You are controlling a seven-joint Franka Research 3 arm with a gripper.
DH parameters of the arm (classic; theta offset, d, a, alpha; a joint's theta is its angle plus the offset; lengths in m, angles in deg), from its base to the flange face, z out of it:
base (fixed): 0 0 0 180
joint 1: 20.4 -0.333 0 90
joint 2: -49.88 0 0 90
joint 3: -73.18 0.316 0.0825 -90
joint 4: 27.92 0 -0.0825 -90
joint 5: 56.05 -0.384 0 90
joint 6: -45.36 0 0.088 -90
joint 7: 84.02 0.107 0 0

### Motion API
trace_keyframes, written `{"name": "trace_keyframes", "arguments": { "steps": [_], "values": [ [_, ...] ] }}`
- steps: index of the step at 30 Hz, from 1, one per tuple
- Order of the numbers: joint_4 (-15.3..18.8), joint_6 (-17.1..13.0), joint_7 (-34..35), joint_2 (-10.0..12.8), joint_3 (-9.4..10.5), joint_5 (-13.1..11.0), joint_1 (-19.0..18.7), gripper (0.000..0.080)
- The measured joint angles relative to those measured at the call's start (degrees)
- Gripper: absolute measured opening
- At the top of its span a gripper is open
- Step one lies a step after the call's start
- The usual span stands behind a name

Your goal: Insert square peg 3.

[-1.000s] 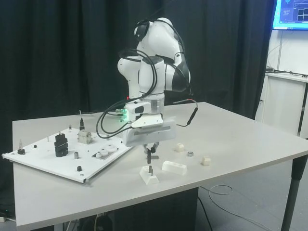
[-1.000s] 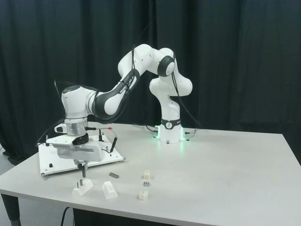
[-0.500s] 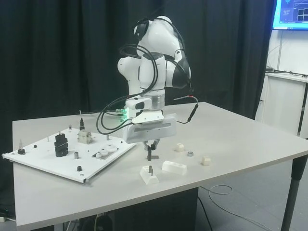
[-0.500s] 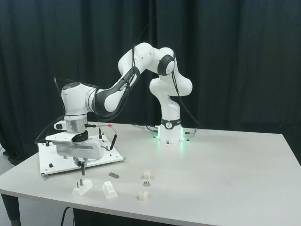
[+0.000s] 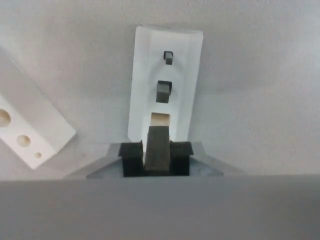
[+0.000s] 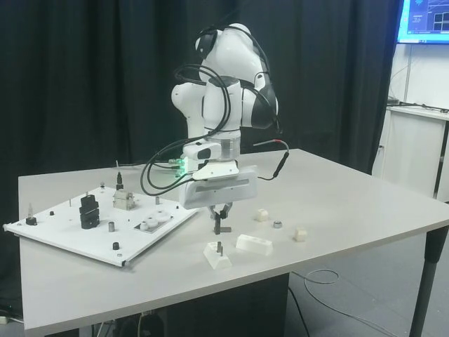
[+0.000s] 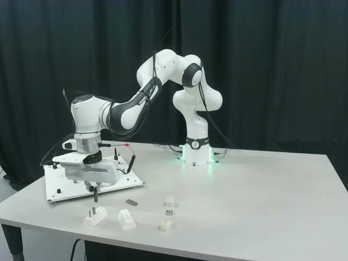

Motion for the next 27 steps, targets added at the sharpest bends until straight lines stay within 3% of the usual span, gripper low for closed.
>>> {"name": "trace_keyframes", "arguments": {
  "steps": [13, 19, 27],
  "values": [
    [-0.1, 0.0, -1.9, -0.2, -0.04, 1.3, 0.0, 0.0108],
    [-0.1, 0.4, -2.3, -0.6, -0.17, 3.7, 0.2, 0.0108],
    [0.3, 3.2, -3.1, -2.1, -0.26, 8.3, 1.4, 0.0108]
  ]
}}
